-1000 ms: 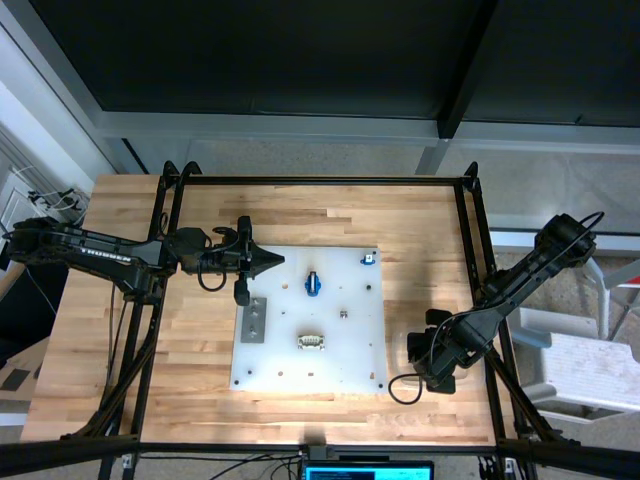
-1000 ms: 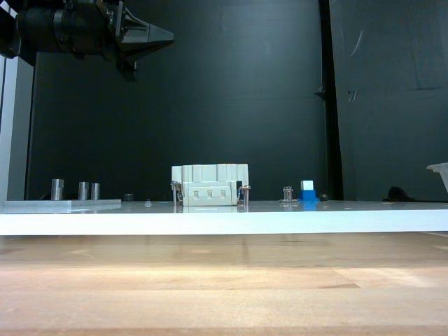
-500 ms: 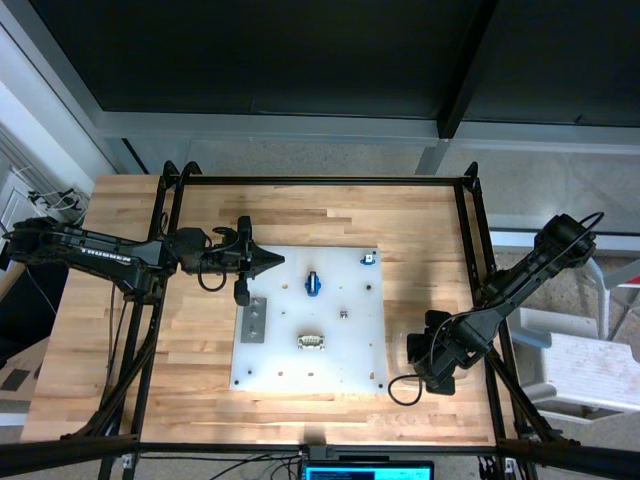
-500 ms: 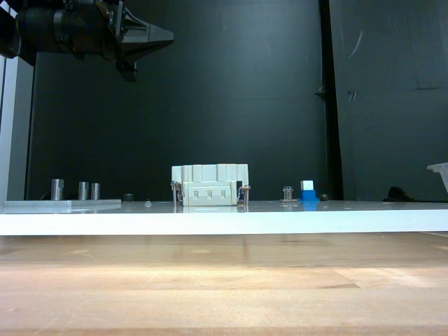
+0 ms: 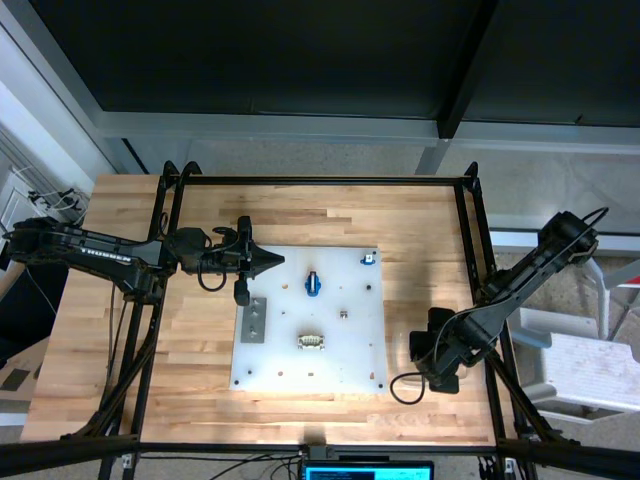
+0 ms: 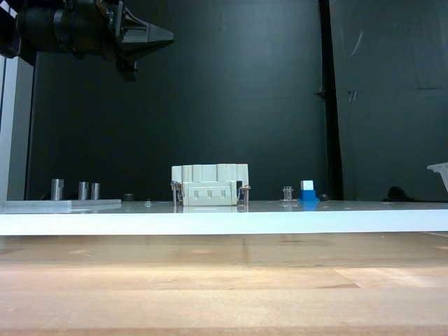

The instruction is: Remove the HAN10-E connector and place it in the container

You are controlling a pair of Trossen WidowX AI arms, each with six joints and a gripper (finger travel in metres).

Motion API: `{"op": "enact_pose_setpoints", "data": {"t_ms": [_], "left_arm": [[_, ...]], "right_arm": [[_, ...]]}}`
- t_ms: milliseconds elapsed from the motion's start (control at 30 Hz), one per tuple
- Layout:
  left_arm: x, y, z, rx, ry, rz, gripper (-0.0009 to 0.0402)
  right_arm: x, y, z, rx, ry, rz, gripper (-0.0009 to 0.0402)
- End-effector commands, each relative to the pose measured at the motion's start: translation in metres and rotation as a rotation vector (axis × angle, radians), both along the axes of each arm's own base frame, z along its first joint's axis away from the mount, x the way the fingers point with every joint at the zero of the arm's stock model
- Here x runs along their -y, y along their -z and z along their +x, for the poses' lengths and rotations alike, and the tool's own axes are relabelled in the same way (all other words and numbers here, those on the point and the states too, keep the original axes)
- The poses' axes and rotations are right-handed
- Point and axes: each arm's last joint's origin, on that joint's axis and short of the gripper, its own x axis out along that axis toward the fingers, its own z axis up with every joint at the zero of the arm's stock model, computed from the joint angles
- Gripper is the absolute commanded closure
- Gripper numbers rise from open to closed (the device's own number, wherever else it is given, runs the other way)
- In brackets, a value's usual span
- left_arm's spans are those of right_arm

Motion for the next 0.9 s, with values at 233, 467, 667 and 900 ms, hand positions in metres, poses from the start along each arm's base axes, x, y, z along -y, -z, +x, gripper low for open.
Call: {"op": "enact_pose_setpoints", "data": {"t_ms": [233,467,667,900], "left_arm": [[0.0,0.0,0.0,0.001,0.0,0.0,0.0393],[0.0,0.0,0.0,0.001,0.0,0.0,0.0393],[0.0,0.0,0.0,0.001,0.0,0.0,0.0393],[0.0,0.0,0.0,0.001,0.0,0.0,0.0393]], "right_arm": [[0.004,-0.032,-0.004,0.026,-0.001,0.015,0.0141],[0.006,-0.046,-0.006,0.038,-0.001,0.021,0.0146],[0.006,-0.048,-0.006,0.042,0.0,0.025,0.0146],[0.006,-0.048,-0.006,0.042,0.0,0.025,0.0146]]}}
